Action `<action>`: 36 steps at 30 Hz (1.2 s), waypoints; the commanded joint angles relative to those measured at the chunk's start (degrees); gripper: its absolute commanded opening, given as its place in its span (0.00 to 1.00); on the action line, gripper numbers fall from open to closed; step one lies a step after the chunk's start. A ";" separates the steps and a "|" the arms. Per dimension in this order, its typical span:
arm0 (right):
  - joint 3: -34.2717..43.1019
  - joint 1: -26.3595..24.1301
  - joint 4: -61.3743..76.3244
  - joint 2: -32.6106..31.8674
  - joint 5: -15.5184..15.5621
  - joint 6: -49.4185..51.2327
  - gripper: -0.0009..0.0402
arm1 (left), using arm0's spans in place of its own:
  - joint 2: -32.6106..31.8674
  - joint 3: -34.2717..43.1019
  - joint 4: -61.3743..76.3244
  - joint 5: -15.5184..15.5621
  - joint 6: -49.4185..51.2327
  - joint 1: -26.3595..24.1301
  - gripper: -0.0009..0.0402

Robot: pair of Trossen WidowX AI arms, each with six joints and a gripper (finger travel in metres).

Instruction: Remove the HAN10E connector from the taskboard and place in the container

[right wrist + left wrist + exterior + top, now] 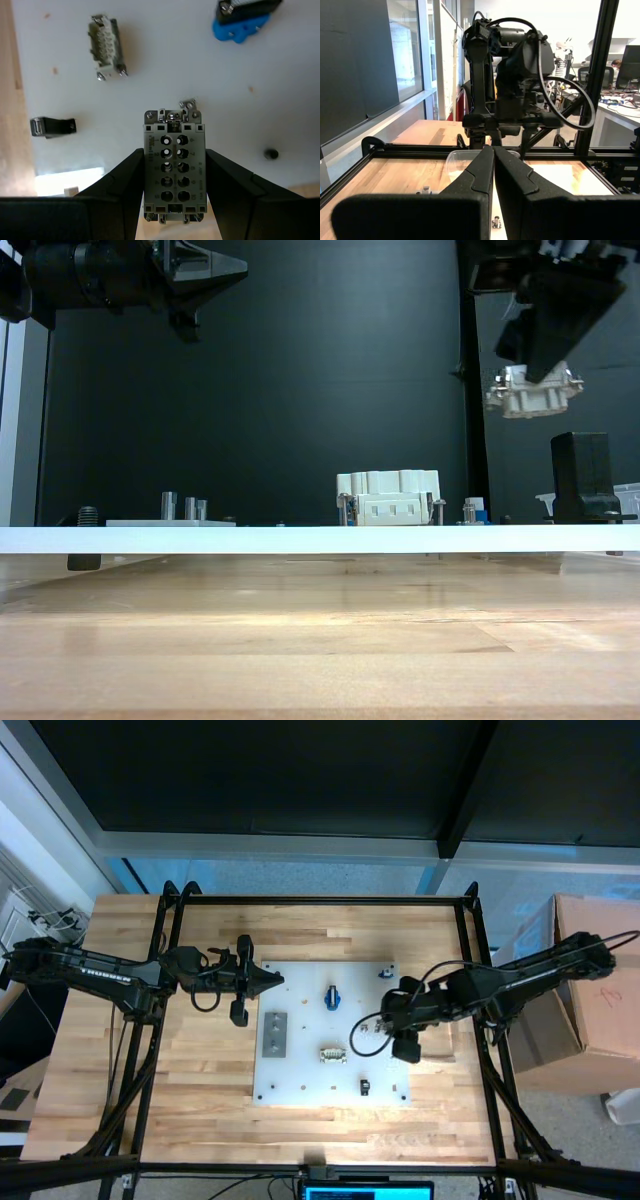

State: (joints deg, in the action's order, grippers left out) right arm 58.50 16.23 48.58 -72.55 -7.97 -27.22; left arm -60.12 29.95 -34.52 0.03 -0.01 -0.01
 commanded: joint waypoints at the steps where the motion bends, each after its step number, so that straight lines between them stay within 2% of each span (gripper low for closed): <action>1: -2.47 0.07 -0.07 2.80 -0.13 -0.81 0.06 | 0.00 0.00 0.00 0.00 0.00 0.02 0.02; 5: -4.87 0.07 0.00 5.38 -1.51 -0.96 0.06 | 0.00 0.00 0.00 0.00 0.00 0.02 0.02; 15: -9.40 0.15 -0.04 9.20 -1.55 -1.46 0.06 | 0.00 0.00 0.00 0.00 0.00 0.02 0.02; 29: -15.80 0.24 0.00 11.32 -1.51 -3.10 0.06 | 0.00 0.00 0.00 0.00 0.00 0.02 0.02; 36: -18.69 0.33 0.37 15.17 -1.51 -5.01 0.06 | 0.00 0.00 0.00 0.00 0.00 0.02 0.02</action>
